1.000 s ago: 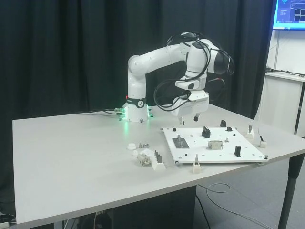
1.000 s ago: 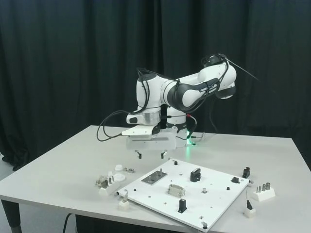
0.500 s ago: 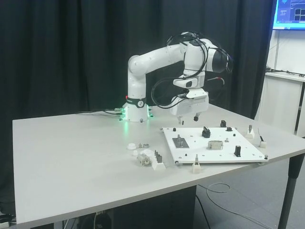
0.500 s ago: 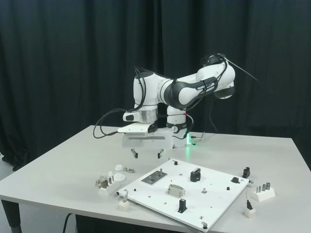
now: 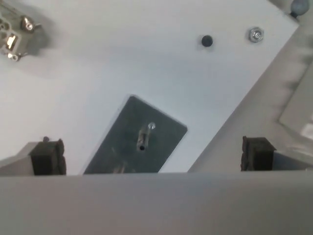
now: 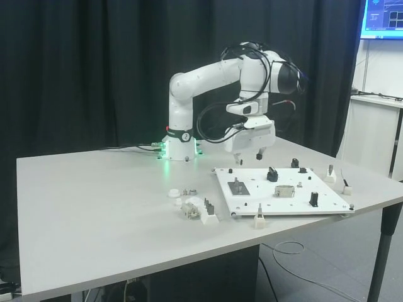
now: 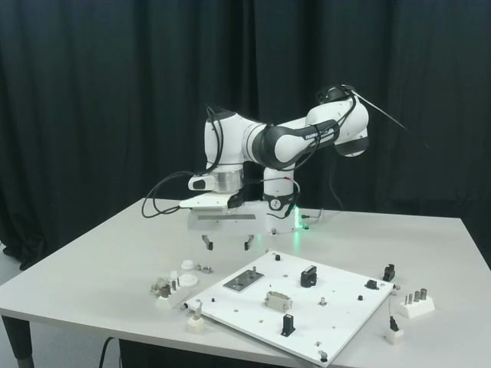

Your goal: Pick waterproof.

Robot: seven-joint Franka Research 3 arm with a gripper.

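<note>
Black curtain behind, grey worktop [image 6: 94, 195] up front, and the white arm reaches out over the white board [image 6: 283, 200]. The tool [image 6: 248, 157] hangs in the air above the board's edge nearest the arm's base, touching nothing. Its fingers are spread wide with nothing between them; the wrist view shows the tool [image 5: 151, 155] with one black fingertip far out on each side.

Straight below it lies a grey plate [image 5: 142, 142] with a small metal peg standing on it. Near that plate on the board are a black stud [image 5: 207, 40] and a nut [image 5: 255, 34], and a metal connector [image 5: 12, 34] sits further in.

As for the waterproof part, I cannot tell which piece it is. One group of candidates is the cluster of small white and metal parts [image 7: 175, 284] on the worktop just off the board's corner, well apart from the tool [image 7: 228, 245]. The others are the black pieces standing on the board. Nothing blocks the way down to either group.
</note>
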